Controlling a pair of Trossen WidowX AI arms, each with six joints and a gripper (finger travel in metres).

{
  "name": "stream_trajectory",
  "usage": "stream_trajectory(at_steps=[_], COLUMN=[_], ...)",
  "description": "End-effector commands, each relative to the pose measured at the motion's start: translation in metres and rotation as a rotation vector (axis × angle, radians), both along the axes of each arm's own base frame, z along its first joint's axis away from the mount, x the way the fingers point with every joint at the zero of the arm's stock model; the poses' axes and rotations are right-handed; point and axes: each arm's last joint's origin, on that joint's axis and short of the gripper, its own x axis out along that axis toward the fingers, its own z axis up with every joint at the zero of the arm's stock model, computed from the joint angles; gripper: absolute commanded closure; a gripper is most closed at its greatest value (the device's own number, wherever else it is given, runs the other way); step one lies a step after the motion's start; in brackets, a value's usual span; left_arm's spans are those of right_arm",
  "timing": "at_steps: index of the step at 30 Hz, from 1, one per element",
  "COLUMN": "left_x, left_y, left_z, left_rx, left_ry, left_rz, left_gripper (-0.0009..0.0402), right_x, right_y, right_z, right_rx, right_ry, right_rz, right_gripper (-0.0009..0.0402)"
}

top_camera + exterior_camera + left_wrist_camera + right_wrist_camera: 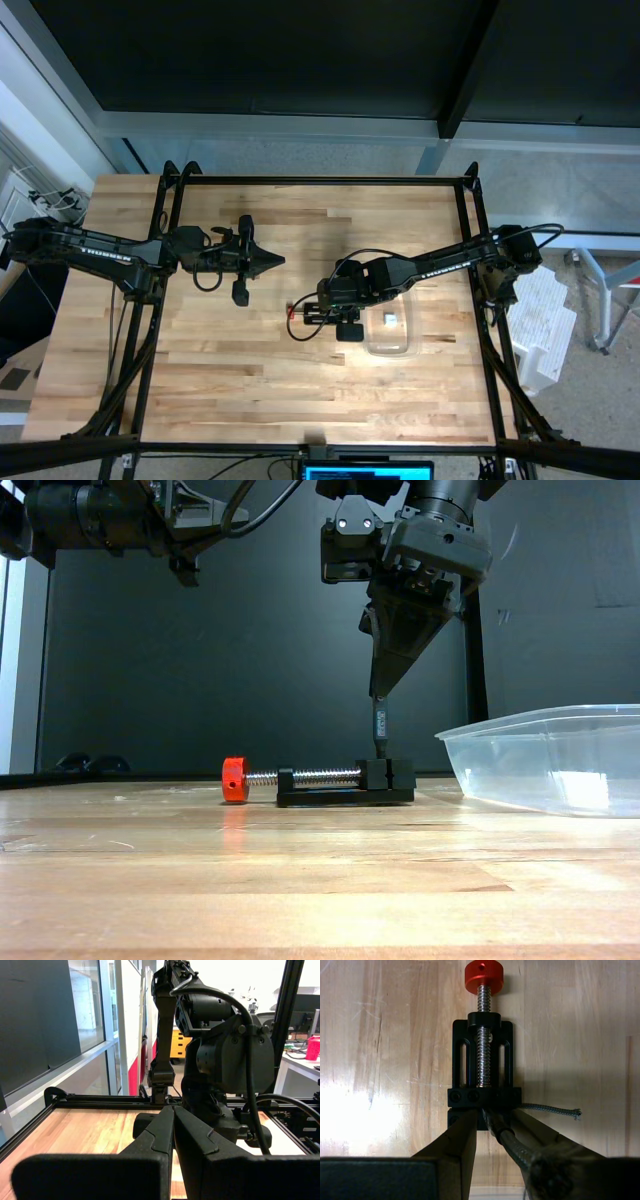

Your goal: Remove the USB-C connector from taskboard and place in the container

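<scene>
A pale butcher-block tabletop (250, 380) fills a black metal frame, with dark panels behind it. Two arms reach in over it, one from each side, so there are two pincers to account for.

The left pincer (279, 261) hangs above bare wood in the left half, well apart from everything else. Its two fingers (155, 1135) are pressed flat together with only a seam between them.

The right pincer (378, 693) points straight down over the one taskboard (345, 781). This is a small black clamp block lying flat on the wood. A single red-orange knob (234, 779) sits on the end of its bare screw, the end away from the tray.

Pinched in the tip of that pincer is the one USB-C connector (380, 728), a slim dark stick standing upright. Its lower end sits right at the top of the block's jaw end. I cannot tell whether it is clear of the slot or seated in it.

In the right wrist view a dark braided length runs between the two fingers. One frayed grey braided stub (554, 1109) shows just beside the block.

One container (560, 755), a clear shallow tray, rests on the tabletop just beside the taskboard, on the right arm's side. Seen from above, one small pale square piece (390, 319) lies within its outline.
</scene>
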Motion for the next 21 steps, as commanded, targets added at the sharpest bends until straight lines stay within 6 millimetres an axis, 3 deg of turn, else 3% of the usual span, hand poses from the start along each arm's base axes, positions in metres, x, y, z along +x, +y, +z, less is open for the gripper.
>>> stream_trajectory(at_steps=[1, 14, 21], left_x=[0.0001, 0.0001, 0.0001], left_y=[0.0001, 0.0, 0.0], left_z=[-0.0001, -0.0001, -0.0001], left_rx=[0.0, 0.0, 0.0], left_ry=[0.0, 0.0, 0.0], left_rz=[0.0, 0.0, 0.0], left_gripper=[0.0393, 0.0393, 0.0393], right_x=[-0.0001, 0.0002, 0.0003], right_y=[-0.0004, -0.0008, -0.0017], right_z=[-0.0003, 0.0, 0.0], right_rx=[0.0, -0.006, -0.008], right_ry=[0.0, -0.002, -0.002], right_rz=[0.0, 0.014, 0.017], right_gripper=[0.0321, 0.0392, 0.0394])
